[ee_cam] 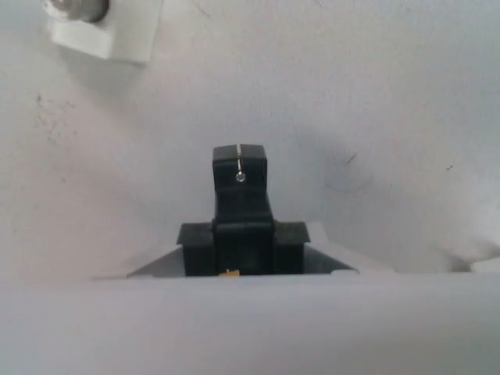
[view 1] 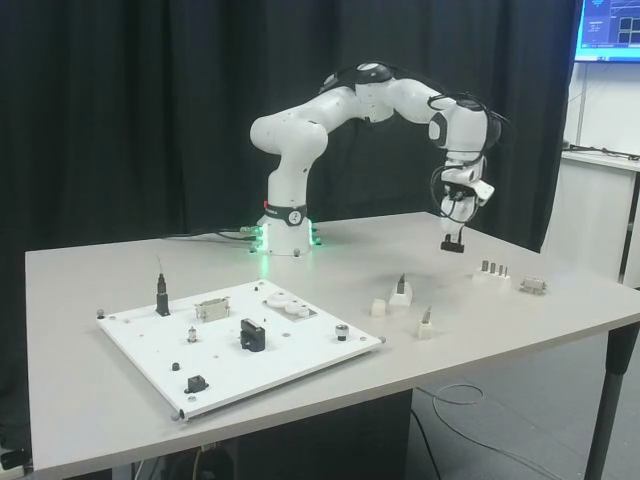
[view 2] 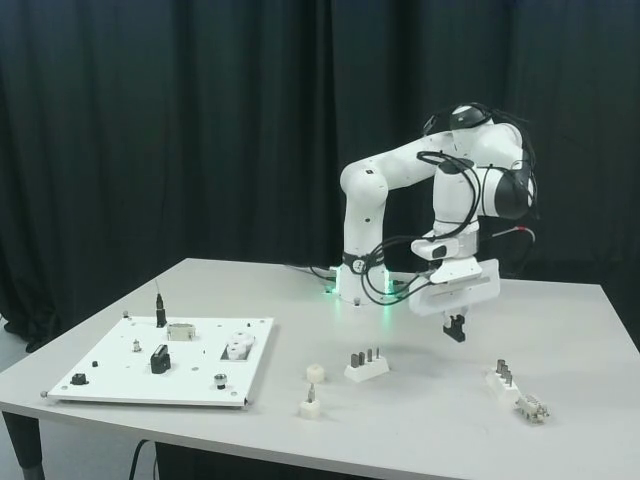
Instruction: Insert D-SUB.
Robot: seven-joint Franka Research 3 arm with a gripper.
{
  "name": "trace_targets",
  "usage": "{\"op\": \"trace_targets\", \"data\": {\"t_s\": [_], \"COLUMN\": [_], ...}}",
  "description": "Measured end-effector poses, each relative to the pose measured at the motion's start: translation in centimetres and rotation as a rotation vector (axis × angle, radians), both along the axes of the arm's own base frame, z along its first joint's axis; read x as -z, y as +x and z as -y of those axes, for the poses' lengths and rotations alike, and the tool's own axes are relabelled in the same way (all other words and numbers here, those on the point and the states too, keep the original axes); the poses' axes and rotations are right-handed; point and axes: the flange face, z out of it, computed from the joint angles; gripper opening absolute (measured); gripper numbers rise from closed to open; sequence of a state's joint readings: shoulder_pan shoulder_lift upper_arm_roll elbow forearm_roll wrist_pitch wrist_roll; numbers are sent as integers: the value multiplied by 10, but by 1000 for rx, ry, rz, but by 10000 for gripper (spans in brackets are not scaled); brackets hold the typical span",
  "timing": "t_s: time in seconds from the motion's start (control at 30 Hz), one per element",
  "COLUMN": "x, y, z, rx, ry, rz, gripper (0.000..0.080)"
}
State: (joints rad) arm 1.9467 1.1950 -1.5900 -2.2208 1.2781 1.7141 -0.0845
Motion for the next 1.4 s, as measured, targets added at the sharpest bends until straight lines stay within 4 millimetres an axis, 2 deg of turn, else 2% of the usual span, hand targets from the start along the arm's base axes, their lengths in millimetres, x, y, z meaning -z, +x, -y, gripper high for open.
{"op": "trace_targets", "data": {"t_s": [0.37,0.9,1.13,1.4], "x": [-13,-15,-17,-21], "y": [2,4,11,26], "z": [-7,-8,0,21], "rx": [9,25,48,83], "ry": [-16,-21,-32,-69], "rz": [-1,4,27,72], "gripper": [147,147,147,147]}}
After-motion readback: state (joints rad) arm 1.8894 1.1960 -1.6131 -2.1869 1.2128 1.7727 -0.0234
